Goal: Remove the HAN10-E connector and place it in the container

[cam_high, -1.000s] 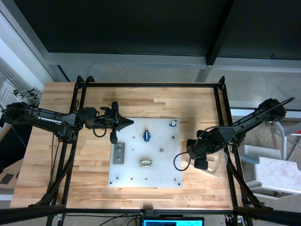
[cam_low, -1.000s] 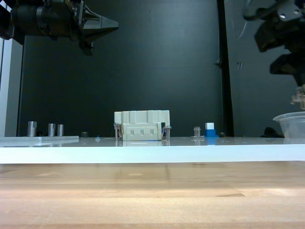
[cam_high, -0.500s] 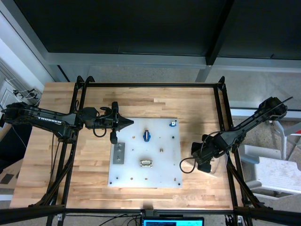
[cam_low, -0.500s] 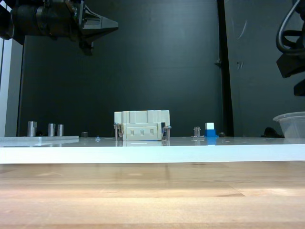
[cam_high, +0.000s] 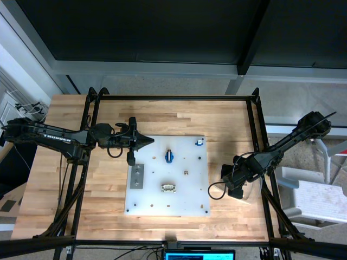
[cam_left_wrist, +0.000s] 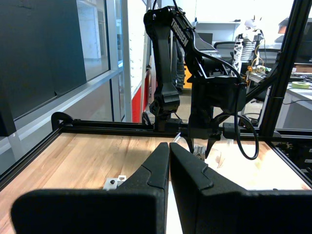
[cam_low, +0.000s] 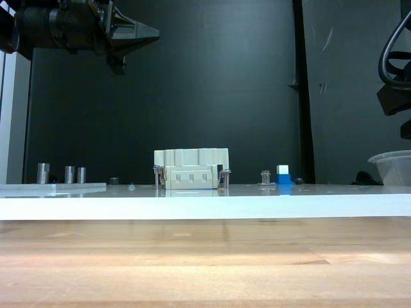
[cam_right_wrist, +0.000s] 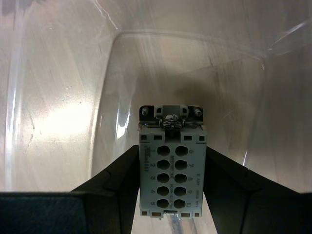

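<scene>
My right gripper hangs over the container, a clear plastic tub on the table right of the white board. It is shut on the HAN10-E connector, a beige block with ten numbered holes and a grey metal clamp at its far end. The black fingers press its two long sides, and the container's clear wall curves below it. My left gripper is shut and empty, held high over the board's far left corner, also seen in the low view and left wrist view.
On the board stand a beige block in a metal frame, which also shows in the low view, a grey plate with holes and an upright blue piece. A black frame rings the table. The container's rim shows at the right.
My right gripper has carried the connector right and toward the near edge, ending over the container. The left arm has not moved.
</scene>
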Motion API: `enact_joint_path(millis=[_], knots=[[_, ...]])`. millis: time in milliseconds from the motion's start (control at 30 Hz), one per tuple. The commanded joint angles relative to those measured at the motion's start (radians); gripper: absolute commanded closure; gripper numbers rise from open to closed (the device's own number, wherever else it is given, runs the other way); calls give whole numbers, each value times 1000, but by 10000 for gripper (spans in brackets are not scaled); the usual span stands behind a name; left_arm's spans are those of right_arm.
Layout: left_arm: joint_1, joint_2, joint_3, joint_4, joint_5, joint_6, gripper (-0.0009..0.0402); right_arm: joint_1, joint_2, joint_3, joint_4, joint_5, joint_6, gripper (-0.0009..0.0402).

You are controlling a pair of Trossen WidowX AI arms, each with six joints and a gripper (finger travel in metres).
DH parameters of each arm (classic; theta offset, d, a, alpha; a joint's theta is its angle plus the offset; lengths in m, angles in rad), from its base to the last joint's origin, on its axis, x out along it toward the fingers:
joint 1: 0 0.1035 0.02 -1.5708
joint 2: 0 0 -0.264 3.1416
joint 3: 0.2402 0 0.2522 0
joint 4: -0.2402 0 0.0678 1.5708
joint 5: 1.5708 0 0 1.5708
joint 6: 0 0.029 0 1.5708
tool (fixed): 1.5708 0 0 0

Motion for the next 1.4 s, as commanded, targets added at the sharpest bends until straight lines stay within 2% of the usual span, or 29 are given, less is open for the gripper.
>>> enact_joint_path(millis=[33, 433, 633, 800, 1167, 1400], knots=[[0, 0, 0, 0, 0, 0, 393, 1, 1, 0, 1, 0, -2, 335], [0, 0, 0, 0, 0, 0, 393, 3, 1, 3, 5, -1, -3, 176], [0, 0, 0, 0, 0, 0, 393, 4, -9, 46, -24, 1, -13, 124], [0, 0, 0, 0, 0, 0, 393, 3, -28, 85, -92, 1, -12, 125], [0, 0, 0, 0, 0, 0, 393, 3, -59, 208, -241, 12, -16, 170], [0, 0, 0, 0, 0, 0, 393, 3, -59, 235, -259, 21, -14, 176]])
